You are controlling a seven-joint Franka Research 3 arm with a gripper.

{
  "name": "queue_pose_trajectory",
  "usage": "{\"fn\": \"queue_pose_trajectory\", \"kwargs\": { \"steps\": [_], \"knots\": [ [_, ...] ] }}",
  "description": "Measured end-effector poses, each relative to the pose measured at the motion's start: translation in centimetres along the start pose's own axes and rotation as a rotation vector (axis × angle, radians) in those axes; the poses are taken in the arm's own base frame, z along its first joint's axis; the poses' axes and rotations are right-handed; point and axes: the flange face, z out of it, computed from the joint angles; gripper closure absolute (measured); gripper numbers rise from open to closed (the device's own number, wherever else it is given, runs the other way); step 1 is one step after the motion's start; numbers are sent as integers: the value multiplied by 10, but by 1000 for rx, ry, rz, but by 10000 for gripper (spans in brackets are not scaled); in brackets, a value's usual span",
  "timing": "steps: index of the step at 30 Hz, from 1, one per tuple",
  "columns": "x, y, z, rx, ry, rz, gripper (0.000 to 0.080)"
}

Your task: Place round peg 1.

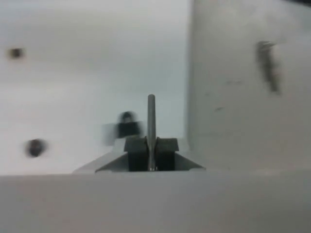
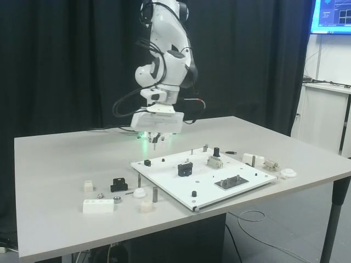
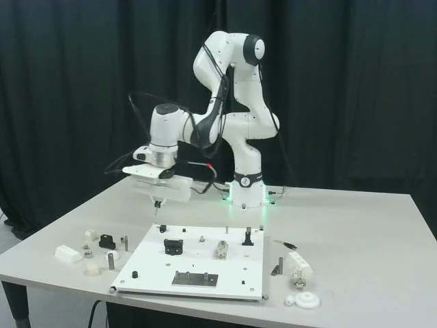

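Probably a robotics lab, black curtains [image 3: 82, 82] all round, grey table [image 2: 60, 159], wall screen [image 2: 332, 16] (partly cropped)

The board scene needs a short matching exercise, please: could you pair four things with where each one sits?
Things:
1. peg
2. gripper
3. board
4. arm base

Places:
A. bolted at the table's far side, green light at its foot
B. flat on the table
C. clamped between the fingers
D. in the air above the board's corner

Pairs: 1-C, 2-D, 3-B, 4-A
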Motion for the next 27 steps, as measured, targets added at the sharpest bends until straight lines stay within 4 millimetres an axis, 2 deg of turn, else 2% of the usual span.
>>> {"fn": "queue_pose_trajectory", "kwargs": {
  "steps": [7, 15, 27],
  "knots": [
    [23, 27, 13, -14, 29, 11, 767],
    [38, 52, 37, -35, 32, 14, 767],
    [47, 67, 62, -33, 32, 12, 767]
  ]
}}
